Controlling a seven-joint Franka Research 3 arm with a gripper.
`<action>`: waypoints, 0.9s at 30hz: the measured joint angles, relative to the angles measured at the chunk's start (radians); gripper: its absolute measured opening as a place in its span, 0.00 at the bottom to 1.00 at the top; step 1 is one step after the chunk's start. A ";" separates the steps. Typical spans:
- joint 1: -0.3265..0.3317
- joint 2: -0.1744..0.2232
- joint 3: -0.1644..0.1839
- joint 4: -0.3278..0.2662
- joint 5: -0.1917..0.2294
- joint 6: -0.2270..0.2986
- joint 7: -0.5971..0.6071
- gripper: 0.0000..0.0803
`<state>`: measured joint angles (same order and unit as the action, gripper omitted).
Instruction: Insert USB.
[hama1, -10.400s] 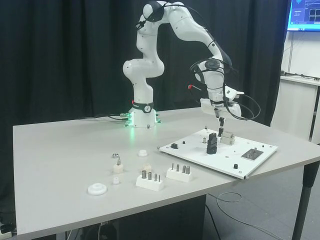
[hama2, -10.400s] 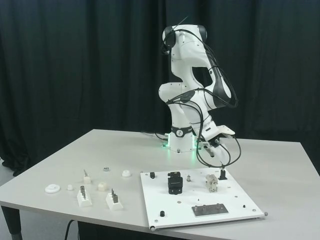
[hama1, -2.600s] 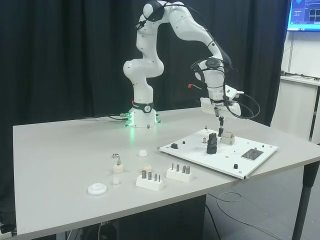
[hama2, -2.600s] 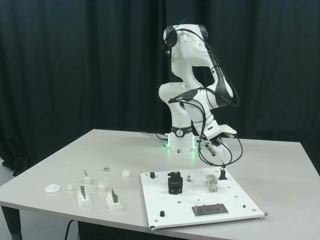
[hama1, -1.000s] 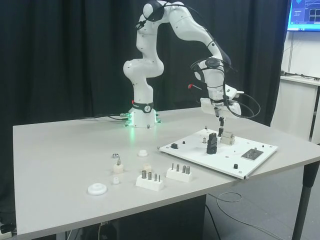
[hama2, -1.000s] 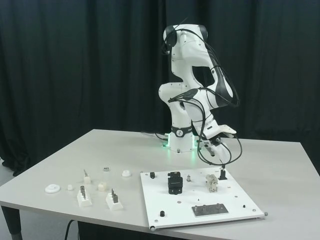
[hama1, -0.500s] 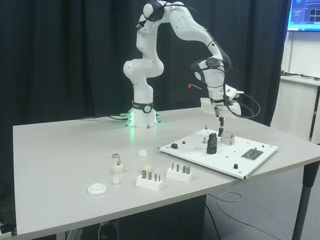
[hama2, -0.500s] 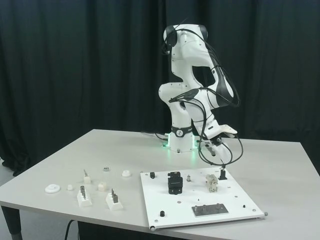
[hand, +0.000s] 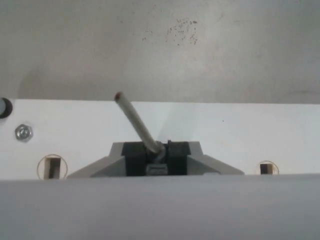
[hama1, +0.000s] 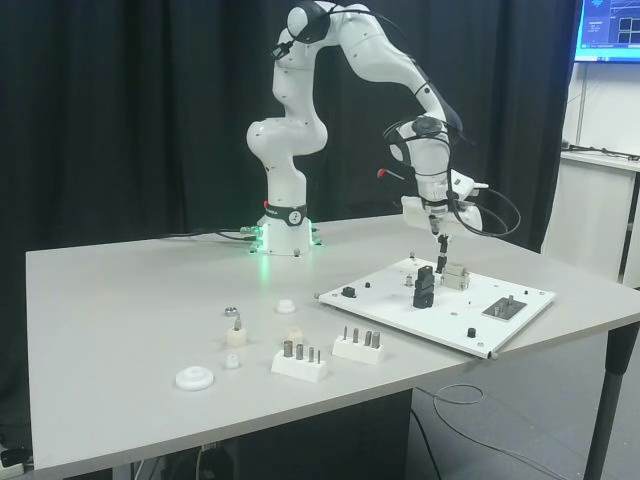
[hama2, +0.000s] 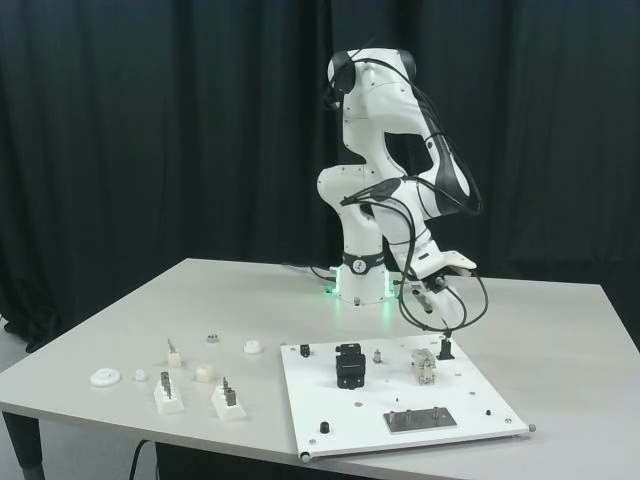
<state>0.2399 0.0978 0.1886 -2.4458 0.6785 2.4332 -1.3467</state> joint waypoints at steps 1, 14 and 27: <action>0.001 0.000 0.000 0.000 0.000 0.002 0.000 0.11; 0.001 -0.005 -0.009 -0.003 -0.005 0.018 0.003 0.11; 0.000 -0.007 -0.020 -0.003 -0.024 0.020 0.010 0.11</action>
<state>0.2404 0.0904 0.1686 -2.4493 0.6541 2.4533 -1.3363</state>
